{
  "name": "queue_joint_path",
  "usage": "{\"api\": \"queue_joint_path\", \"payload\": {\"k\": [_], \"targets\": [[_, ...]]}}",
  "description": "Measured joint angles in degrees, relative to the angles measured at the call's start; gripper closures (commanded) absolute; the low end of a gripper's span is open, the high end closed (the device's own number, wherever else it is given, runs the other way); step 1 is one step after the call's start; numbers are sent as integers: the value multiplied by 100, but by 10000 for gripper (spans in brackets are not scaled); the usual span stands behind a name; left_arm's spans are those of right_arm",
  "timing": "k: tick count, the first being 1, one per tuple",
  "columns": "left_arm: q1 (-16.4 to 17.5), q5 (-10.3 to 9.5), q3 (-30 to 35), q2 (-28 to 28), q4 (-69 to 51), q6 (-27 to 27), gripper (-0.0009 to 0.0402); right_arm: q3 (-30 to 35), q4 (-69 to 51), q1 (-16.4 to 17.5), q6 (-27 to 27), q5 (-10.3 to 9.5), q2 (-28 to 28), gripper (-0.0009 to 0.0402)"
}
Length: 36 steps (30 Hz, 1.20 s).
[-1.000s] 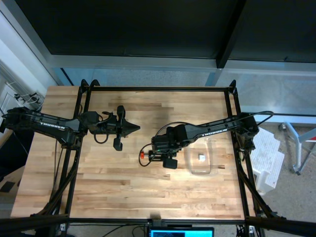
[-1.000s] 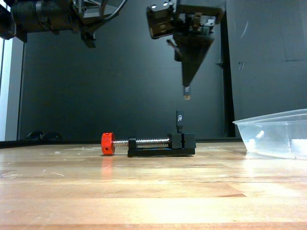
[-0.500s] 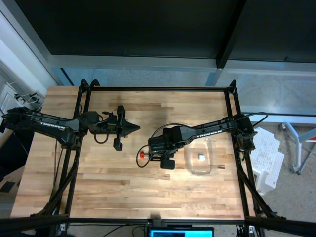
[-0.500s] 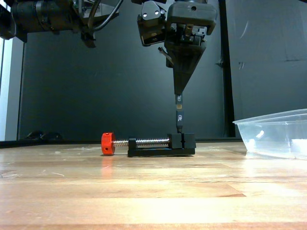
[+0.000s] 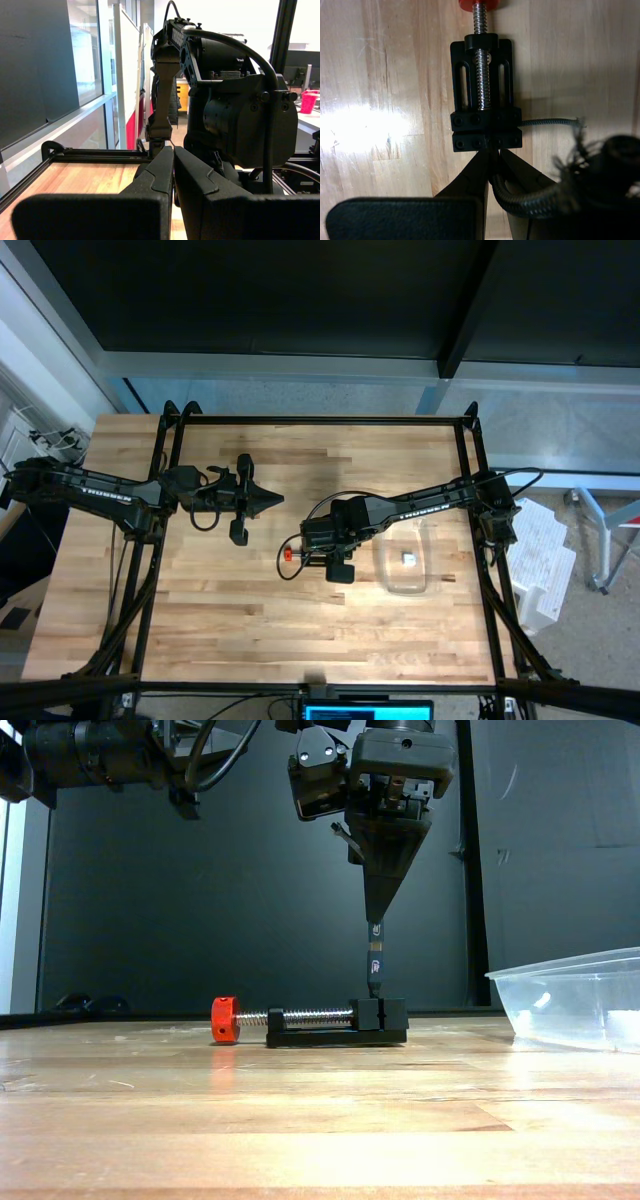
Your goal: Pick the USB-C connector and install on taskboard
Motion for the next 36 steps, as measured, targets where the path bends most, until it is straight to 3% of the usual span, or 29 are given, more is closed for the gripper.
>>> {"api": "queue_joint_path", "payload": {"k": [36], "targets": [[0,2,0,2,2,0,393,-345,428,2,-197,13,-33,393]]}}
